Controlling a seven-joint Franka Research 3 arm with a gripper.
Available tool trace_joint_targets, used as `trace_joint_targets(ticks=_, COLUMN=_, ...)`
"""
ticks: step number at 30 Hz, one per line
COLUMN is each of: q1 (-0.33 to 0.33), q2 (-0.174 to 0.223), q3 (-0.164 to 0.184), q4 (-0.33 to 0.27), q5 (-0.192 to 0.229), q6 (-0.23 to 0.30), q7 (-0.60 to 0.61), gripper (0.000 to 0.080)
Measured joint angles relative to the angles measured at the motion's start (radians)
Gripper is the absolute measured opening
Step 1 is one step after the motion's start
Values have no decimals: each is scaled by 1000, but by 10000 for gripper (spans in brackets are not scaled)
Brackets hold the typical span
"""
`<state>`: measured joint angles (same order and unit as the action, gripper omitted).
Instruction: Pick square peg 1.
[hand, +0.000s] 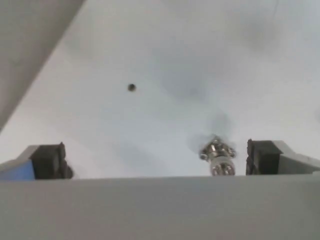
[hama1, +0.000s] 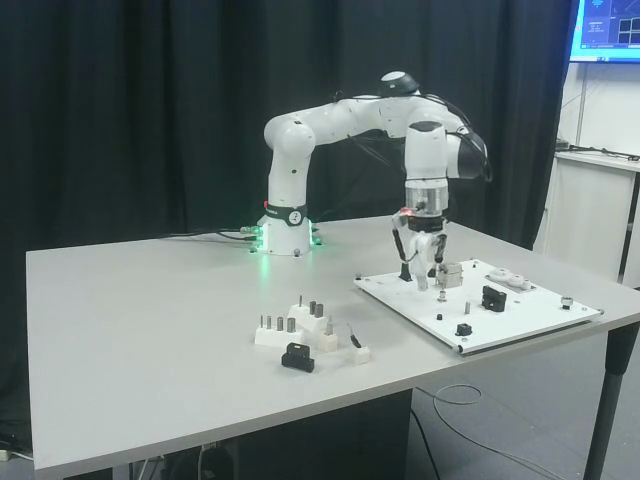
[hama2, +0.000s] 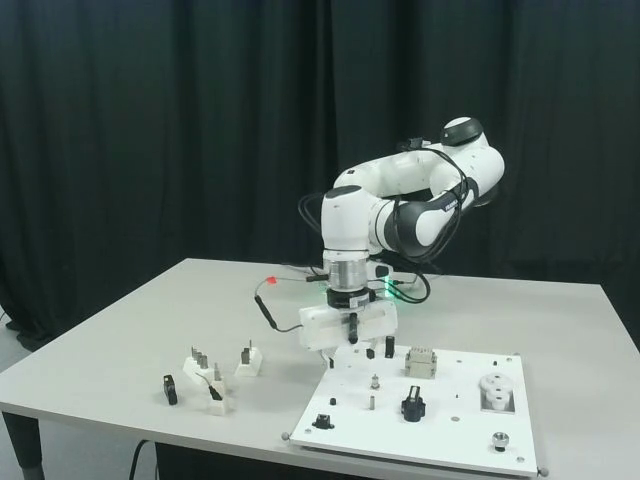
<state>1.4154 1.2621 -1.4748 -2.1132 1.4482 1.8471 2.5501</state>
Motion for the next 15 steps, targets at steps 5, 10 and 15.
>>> trace_joint_targets(ticks=5, q1=-5, q2=0, q3=-12, q4=0, q5=-4, q6=-11, q7=-2, gripper=798)
trace_joint_targets(ticks=10, q1=-7, q2=0, q3=-18, q4=0, q5=-4, q6=-15, q7=-6, gripper=800)
trace_joint_targets(ticks=15, q1=-7, q2=0, q3=-23, q4=1, q5=-4, q6=-23, q7=-14, gripper=800)
